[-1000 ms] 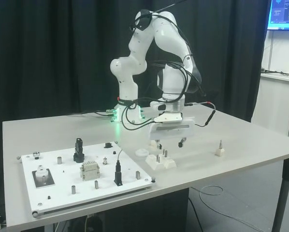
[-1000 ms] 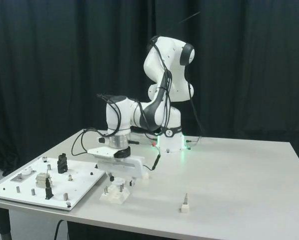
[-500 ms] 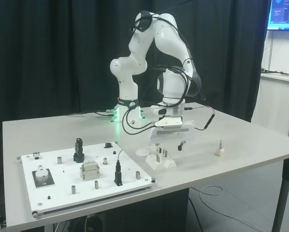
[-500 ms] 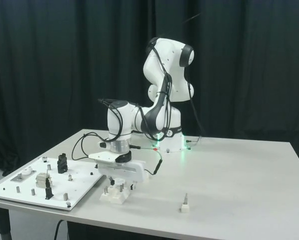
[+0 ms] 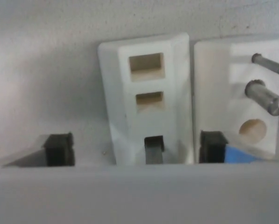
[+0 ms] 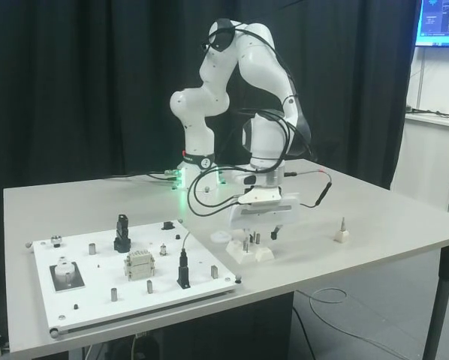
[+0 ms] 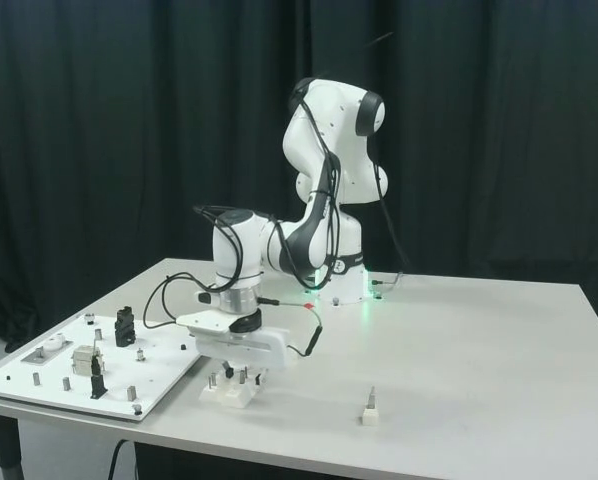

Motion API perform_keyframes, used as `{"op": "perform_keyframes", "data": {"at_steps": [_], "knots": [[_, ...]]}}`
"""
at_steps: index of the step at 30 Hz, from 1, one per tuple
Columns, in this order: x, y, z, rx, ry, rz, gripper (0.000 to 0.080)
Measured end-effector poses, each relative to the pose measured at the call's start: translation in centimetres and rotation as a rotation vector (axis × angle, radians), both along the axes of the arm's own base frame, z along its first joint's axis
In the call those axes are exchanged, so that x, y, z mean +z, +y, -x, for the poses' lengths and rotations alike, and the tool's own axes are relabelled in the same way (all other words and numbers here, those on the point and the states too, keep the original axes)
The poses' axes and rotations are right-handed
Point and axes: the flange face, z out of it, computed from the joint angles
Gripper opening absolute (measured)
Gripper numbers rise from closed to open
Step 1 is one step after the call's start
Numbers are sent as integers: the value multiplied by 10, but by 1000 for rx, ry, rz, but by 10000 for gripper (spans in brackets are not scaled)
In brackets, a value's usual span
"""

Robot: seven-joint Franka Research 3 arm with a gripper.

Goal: Pick square peg 2.

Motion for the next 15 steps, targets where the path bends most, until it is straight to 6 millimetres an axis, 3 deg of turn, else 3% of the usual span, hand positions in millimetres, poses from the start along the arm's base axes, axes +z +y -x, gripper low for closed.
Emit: {"op": "perform_keyframes", "data": {"at_steps": [6,7,15], "knots": [[-3,-2,0,-2,2,2,790],[-3,-2,1,-3,2,2,398],[-5,-4,1,-6,5,3,398]]}}
